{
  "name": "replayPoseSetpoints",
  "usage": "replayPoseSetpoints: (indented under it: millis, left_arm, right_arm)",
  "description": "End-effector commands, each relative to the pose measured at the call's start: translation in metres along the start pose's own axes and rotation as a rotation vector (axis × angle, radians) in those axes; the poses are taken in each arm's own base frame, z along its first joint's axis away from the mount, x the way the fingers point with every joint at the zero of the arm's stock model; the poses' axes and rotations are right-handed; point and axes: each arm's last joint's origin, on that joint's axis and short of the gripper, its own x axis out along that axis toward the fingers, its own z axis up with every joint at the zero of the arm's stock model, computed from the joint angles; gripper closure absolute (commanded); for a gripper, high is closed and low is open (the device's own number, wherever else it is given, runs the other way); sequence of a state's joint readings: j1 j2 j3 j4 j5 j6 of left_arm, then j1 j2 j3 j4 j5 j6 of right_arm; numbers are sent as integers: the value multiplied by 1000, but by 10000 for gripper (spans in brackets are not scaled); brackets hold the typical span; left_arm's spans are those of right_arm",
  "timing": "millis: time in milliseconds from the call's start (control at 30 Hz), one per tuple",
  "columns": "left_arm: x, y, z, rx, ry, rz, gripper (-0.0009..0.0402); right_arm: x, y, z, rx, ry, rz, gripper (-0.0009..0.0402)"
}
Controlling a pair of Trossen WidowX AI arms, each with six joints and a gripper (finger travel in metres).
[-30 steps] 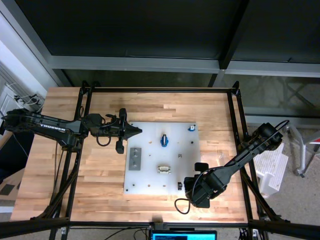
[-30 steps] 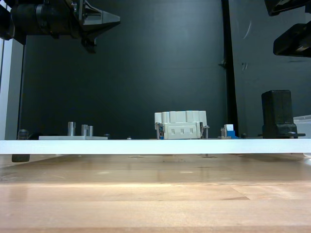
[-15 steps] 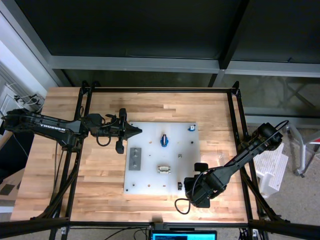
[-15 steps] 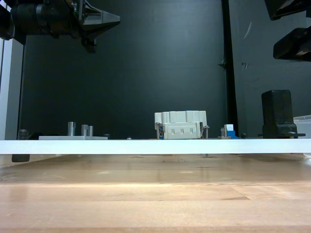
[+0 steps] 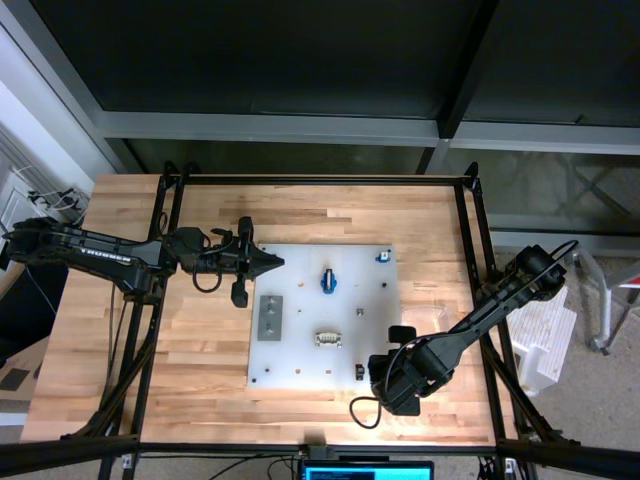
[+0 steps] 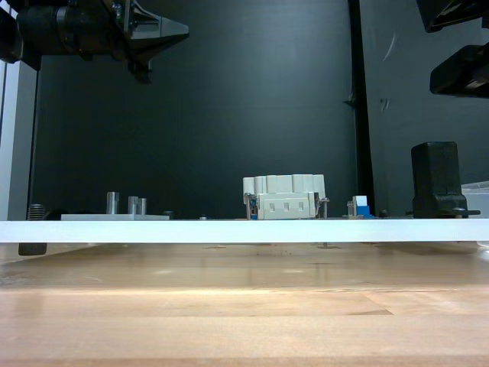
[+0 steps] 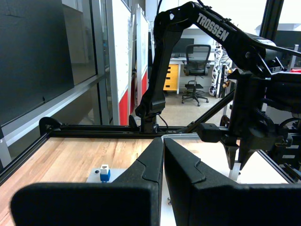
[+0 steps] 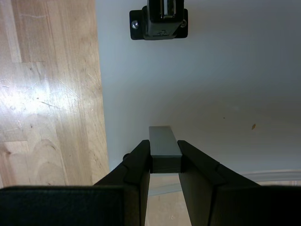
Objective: Pick the 16mm bar and install on taskboard
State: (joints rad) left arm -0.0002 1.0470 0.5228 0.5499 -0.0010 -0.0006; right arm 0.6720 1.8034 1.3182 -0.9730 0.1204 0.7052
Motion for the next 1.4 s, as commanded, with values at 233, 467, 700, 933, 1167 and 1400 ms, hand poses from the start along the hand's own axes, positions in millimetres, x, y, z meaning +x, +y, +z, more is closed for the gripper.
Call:
replayPoseSetpoints:
  millis: [233, 467, 700, 933, 1167, 1400]
  left_arm:
    - [0, 0, 0, 0, 0, 0, 393]
    - [0, 0, 0, 0, 0, 0, 393]
    - [0, 0, 0, 0, 0, 0, 393]
    - [0, 0, 0, 0, 0, 0, 393]
    - [0, 0, 0, 0, 0, 0, 393]
    - [0, 0, 0, 0, 0, 0, 393]
  right_arm:
    - [2, -1, -1, -2, -1, -2, 389]
    - [-1, -2, 0, 2, -12, 6, 389]
    - [-3, -2, 0, 2, -17, 10, 389]
    - [-3, -2, 0, 1, -17, 11, 389]
    - [-3, -2, 0, 0, -11, 20, 389]
    - [-3, -2, 0, -1, -10, 19, 389]
